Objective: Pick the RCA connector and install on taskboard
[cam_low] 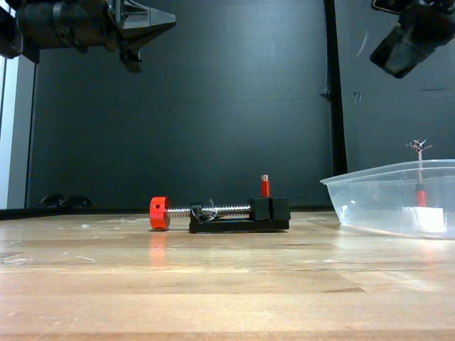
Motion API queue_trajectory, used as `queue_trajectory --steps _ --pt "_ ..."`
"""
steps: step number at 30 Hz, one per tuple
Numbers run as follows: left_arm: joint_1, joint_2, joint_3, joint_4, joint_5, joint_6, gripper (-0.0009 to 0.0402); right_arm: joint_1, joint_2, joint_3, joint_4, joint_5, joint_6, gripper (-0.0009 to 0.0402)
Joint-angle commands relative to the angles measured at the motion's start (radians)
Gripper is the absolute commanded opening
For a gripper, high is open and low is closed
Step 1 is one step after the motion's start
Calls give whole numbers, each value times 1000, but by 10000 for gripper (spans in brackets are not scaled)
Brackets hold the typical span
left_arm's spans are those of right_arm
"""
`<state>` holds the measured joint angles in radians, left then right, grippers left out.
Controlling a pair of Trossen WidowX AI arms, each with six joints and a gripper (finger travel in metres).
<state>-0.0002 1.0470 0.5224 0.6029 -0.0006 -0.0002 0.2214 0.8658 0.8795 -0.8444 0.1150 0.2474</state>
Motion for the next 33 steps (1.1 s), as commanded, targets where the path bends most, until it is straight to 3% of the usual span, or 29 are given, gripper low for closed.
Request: queue_trajectory --steps 1,17,20,33 --pt "0 0 0 0 0 0 0 11 2 7 -58 -3 29 0" --pt "0 0 0 0 0 0 0 104 90 4 -146 -2 112 0" --pt "0 0 0 0 0 0 0 109 95 -16 -143 35 140 1" --pt "0 0 0 0 0 0 0 129 95 -153 -12 42 172 56"
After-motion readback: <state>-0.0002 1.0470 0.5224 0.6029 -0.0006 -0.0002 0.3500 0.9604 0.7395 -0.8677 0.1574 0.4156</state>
